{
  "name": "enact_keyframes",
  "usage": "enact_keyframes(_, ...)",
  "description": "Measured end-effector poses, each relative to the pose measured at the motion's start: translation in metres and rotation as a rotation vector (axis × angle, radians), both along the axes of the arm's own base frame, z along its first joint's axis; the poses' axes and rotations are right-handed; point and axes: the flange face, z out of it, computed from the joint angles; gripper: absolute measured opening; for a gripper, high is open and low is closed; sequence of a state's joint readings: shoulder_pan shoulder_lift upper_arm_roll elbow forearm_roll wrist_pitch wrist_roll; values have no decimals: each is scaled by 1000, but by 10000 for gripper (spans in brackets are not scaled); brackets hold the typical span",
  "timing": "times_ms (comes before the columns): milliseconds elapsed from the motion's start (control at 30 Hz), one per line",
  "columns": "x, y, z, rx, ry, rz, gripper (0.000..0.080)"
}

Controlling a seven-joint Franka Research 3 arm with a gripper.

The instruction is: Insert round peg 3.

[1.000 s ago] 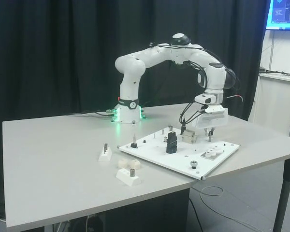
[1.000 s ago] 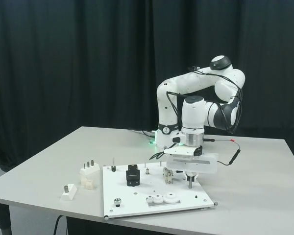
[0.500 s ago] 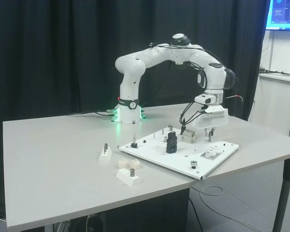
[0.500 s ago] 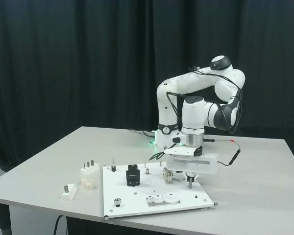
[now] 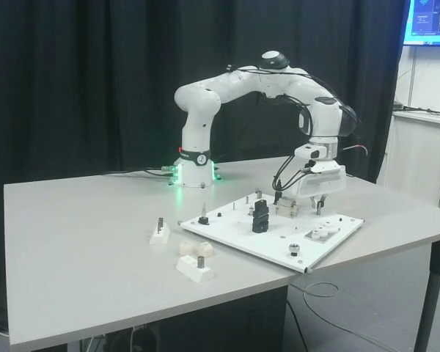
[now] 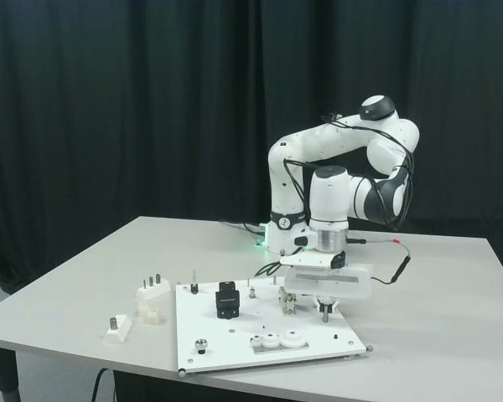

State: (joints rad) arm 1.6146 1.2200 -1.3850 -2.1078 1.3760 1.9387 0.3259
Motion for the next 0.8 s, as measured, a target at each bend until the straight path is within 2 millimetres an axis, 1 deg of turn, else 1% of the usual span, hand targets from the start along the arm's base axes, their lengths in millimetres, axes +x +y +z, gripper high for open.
enact_keyframes(300,-1,1,-8,18,-7,-10,111)
enact_keyframes(333,-1,1,-8,18,-7,-10,353)
enact_keyframes(533,0,2,-6,18,-13,-9,353)
enact_keyframes(567,1,2,-5,18,-15,-8,705)
enact_keyframes(700,2,3,2,20,-27,-7,705)
enact_keyframes(733,2,3,4,22,-31,-6,780)
enact_keyframes(800,3,5,9,26,-36,-4,780)
